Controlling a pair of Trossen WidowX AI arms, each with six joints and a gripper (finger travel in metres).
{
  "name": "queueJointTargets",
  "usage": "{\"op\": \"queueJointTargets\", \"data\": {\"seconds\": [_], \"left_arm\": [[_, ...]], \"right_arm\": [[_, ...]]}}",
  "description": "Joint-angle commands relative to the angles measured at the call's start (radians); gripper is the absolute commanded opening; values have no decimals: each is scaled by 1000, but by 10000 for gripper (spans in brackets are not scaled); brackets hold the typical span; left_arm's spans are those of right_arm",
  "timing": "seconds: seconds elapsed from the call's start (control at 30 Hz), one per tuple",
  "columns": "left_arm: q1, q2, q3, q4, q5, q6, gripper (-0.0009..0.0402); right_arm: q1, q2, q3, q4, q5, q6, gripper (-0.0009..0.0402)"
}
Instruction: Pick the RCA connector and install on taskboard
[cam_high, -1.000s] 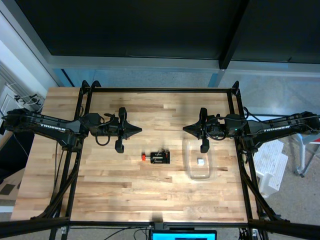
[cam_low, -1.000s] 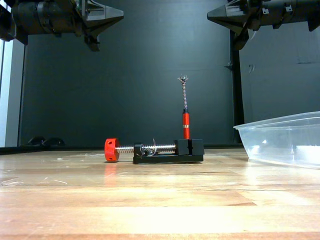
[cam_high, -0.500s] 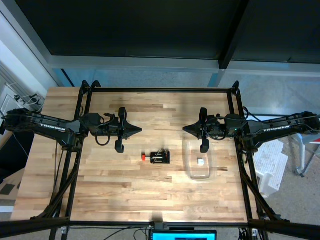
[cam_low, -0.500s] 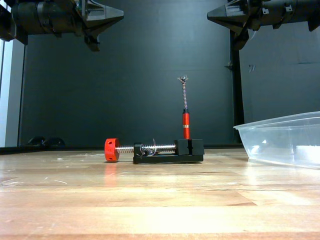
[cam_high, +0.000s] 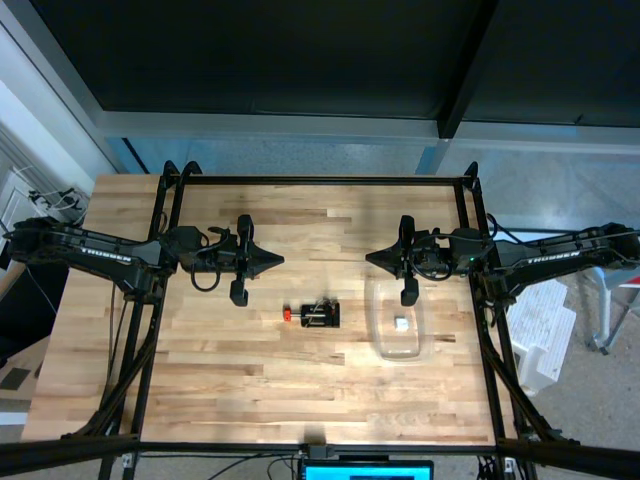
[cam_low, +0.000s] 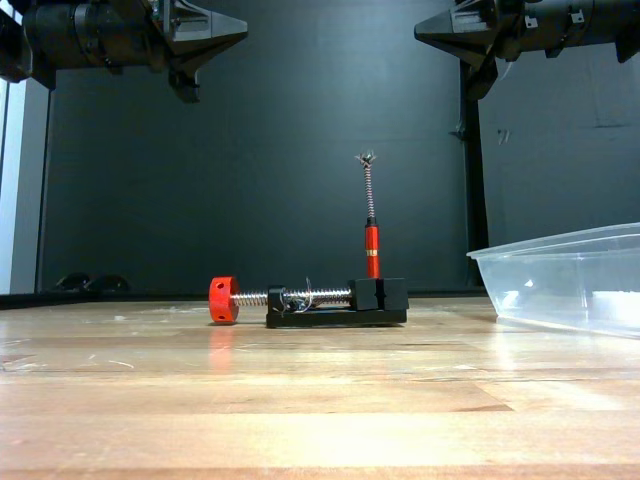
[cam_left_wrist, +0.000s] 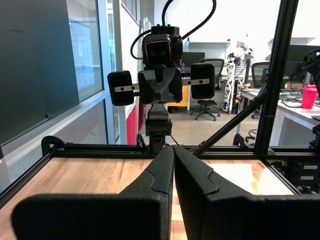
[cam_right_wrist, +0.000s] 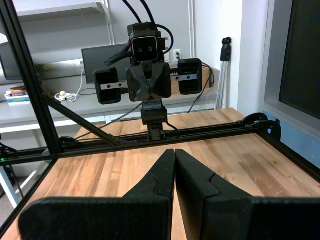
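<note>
Nearest me on the surface (cam_high: 200, 380) lie the things that matter. The taskboard (cam_high: 318, 315) is a small black block near the middle, with its red knob (cam_high: 286, 313) at the left end. To its right, well apart from it, is the clear tray (cam_high: 381, 340) with a white cube (cam_high: 401, 323) inside. Seen from surface height, a thin red post (cam_low: 371, 245) topped by a spring stands up at the taskboard's right end. I cannot pick out the connector in any view, so I cannot say whether it sits in the tray or on the wood.

The step in hand, as I judge it, is the pick, and it is not yet begun. To do it well I should first find the connector and choose the arm on its side. I should spread that tool before coming down, descend straight over the piece and close gently, since so small a plug could skitter away or tip. At the install I must steer clear of that springy post.

Farther back, my left tool (cam_high: 279, 260) hangs high over the surface, left of and beyond the taskboard, pointing right. Its fingers are pressed together and hold nothing. My right tool (cam_high: 369, 258) hangs equally high by the tray's far end, pointing left, also pressed together and empty. Neither touches anything.
</note>
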Motion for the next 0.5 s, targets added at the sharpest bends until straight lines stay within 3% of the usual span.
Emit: {"op": "queueJointTargets", "data": {"seconds": [0.03, 0.5], "left_arm": [[0, 0, 0, 0, 0, 0, 0], [0, 0, 0, 0, 0, 0, 0]], "right_arm": [[0, 0, 0, 0, 0, 0, 0], [0, 0, 0, 0, 0, 0, 0]]}}
